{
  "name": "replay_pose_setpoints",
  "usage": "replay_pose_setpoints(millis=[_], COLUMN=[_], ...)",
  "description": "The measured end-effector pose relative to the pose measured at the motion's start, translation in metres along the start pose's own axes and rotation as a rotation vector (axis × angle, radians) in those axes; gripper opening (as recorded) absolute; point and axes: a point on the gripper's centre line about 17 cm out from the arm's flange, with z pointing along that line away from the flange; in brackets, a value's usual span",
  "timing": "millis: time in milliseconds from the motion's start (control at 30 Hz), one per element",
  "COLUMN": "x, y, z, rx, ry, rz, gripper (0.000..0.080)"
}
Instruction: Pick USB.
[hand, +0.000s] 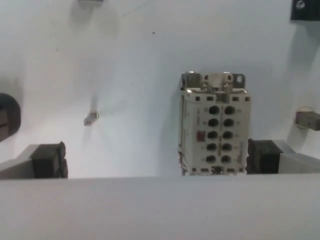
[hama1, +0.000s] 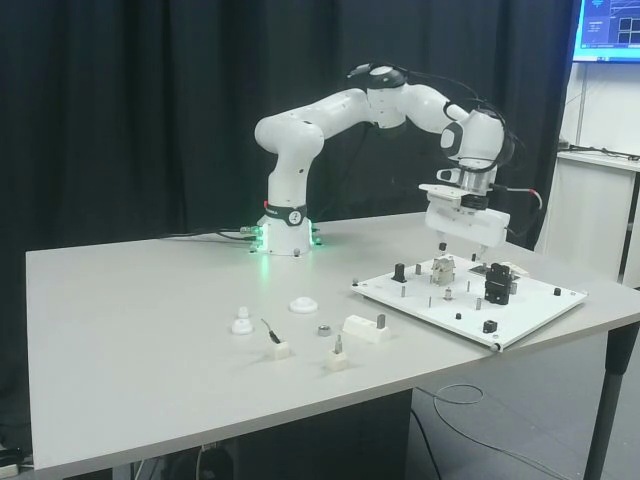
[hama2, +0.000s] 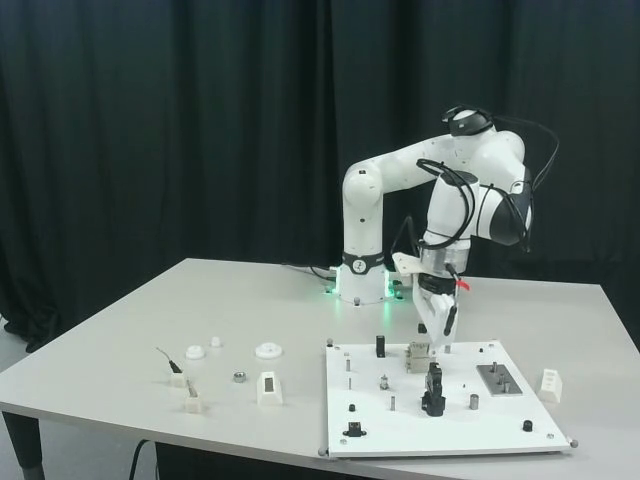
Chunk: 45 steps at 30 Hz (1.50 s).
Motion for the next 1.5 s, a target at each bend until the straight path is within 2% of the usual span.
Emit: replay_pose_setpoints(millis=[633, 1000, 1200, 1500], x=[0.000, 0.003, 0.012, 0.047], y=[0.001, -0.002, -0.004, -0.014], z=[-0.004, -0.005, -0.007, -0.012], rx=[0.000, 0.010, 0.017, 0.038], ry=[0.008, 0.019, 0.047, 0.126], rz=[-0.003, -0.004, -0.013, -0.074], gripper=[0.0800, 0.0800, 0.0800, 0.0800])
